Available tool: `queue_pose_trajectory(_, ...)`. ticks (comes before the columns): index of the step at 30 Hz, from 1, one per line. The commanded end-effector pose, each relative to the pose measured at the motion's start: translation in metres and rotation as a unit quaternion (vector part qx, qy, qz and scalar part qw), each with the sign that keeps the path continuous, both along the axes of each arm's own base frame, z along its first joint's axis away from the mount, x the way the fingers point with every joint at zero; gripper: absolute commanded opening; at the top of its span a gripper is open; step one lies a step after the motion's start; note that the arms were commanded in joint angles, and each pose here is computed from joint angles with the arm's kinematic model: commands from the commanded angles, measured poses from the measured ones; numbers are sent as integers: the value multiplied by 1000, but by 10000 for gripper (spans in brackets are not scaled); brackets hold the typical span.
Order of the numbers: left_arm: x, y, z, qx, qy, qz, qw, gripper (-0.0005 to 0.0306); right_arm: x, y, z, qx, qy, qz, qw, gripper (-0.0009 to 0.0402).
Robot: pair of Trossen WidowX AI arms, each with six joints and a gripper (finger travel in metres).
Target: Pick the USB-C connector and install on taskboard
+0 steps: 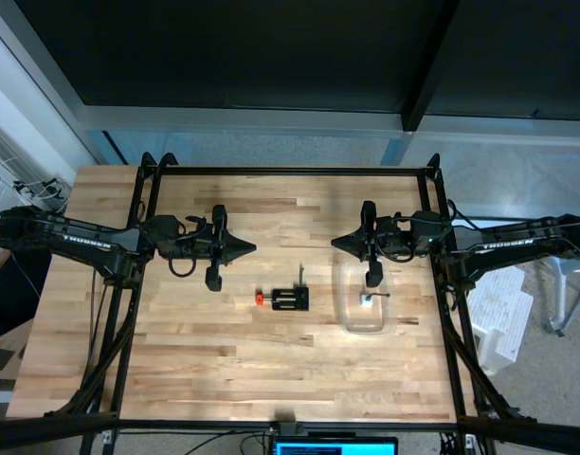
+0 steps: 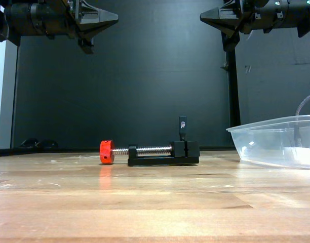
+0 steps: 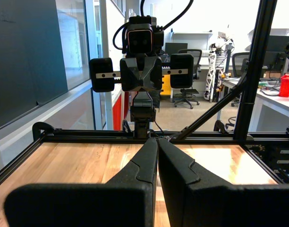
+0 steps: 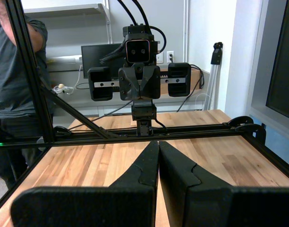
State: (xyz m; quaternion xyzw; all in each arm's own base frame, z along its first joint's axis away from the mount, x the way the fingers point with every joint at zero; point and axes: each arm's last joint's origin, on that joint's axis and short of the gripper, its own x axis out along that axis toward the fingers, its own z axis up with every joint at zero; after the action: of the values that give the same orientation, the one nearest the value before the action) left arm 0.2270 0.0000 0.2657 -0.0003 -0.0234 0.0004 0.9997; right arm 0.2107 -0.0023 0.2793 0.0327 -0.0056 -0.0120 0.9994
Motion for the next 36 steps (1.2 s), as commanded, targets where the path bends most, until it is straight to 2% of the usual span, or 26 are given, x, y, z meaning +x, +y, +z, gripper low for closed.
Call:
queue_pose_trajectory(1, 0, 0, 0, 0, 0, 0, 1000, 0, 0, 0, 0, 1, 0, 1, 1000, 0)
queue_pose_trajectory(13, 0, 0, 0, 0, 0, 0, 1000, 0, 0, 1, 0, 2, 0, 9, 1000, 0)
queue_pose_trajectory(19, 0, 0, 0, 0, 0, 0, 1000, 0, 0, 1, 0, -3, 0, 5, 1000, 0)
queue_pose_trajectory(22, 0, 0, 0, 0, 0, 0, 1000, 0, 0, 1, 0, -2, 0, 5, 1000, 0)
queue_pose_trajectory(24, 0, 0, 0, 0, 0, 0, 1000, 0, 0, 1, 0, 5, 3, 5, 1000, 0)
queue_pose_trajectory(25, 0, 0, 0, 0, 0, 0, 1000, 0, 0, 1, 1, 8, 11, 5, 1000, 0)
queue_pose_trajectory(28, 0, 0, 0, 0, 0, 0, 1000, 0, 1, 1, 5, 2, 51, 5, 999, 0)
queue_pose_trajectory(32, 0, 0, 0, 0, 0, 0, 1000, 0, 1, 2, 10, 5, 101, 11, 995, 0)
queue_pose_trajectory(36, 0, 0, 0, 0, 0, 0, 1000, 0, 0, 5, 14, 26, 173, 26, 984, 0)
